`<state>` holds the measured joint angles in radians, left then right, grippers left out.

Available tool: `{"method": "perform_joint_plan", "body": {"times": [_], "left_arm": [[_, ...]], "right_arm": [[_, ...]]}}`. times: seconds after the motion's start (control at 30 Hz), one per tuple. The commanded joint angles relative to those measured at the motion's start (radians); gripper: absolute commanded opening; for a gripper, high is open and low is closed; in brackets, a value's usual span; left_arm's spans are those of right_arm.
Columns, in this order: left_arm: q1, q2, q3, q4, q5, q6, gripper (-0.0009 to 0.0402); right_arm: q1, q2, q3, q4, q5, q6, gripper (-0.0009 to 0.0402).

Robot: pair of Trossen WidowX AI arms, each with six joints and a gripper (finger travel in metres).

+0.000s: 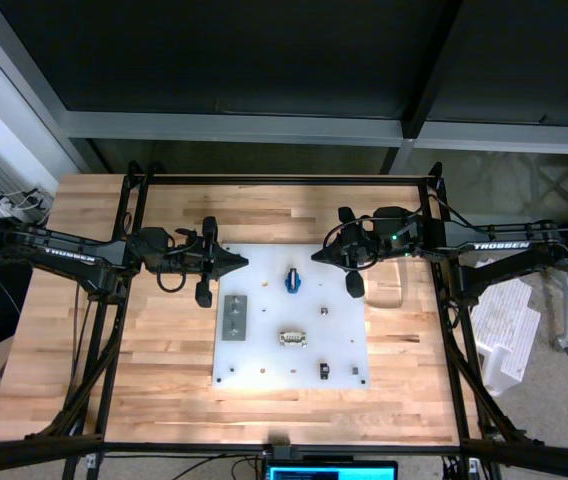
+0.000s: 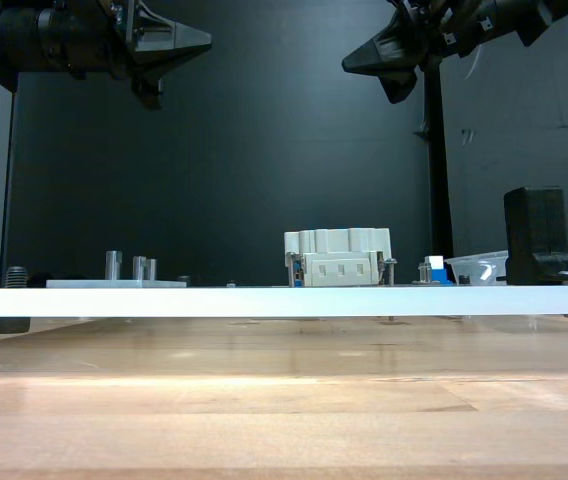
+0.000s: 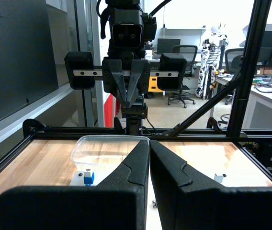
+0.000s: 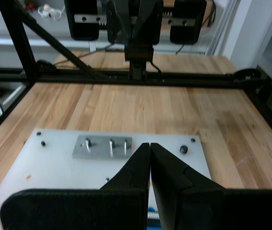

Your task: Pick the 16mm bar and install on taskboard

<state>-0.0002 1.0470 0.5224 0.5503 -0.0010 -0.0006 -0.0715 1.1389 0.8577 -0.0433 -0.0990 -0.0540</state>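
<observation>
Taskboard [image 1: 344,340] lies flat; left hand [image 1: 245,262] and right hand [image 1: 314,257] hover above it, both closed tight (nothing held).

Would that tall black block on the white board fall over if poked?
It might tip: the tall black block stands narrow on the white taskboard. Its wider foot probably steadies it. The left gripper and right gripper hover shut above.
</observation>
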Motion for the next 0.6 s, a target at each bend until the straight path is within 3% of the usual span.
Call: {"method": "perform_joint_plan", "body": {"times": [0.03,0.37,0.6], "left_arm": [[0.000,0.000,0.000,0.000,0.000,0.000,0.0000],[0.000,0.000,0.000,0.000,0.000,0.000,0.0000],[0.000,0.000,0.000,0.000,0.000,0.000,0.0000]], "right_arm": [[0.000,0.000,-0.027,0.065,0.000,0.002,0.0000],[-0.001,0.000,-0.077,0.186,0.001,0.006,0.0000],[-0.001,0.000,-0.148,0.354,0.003,0.058,0.0000]]}}
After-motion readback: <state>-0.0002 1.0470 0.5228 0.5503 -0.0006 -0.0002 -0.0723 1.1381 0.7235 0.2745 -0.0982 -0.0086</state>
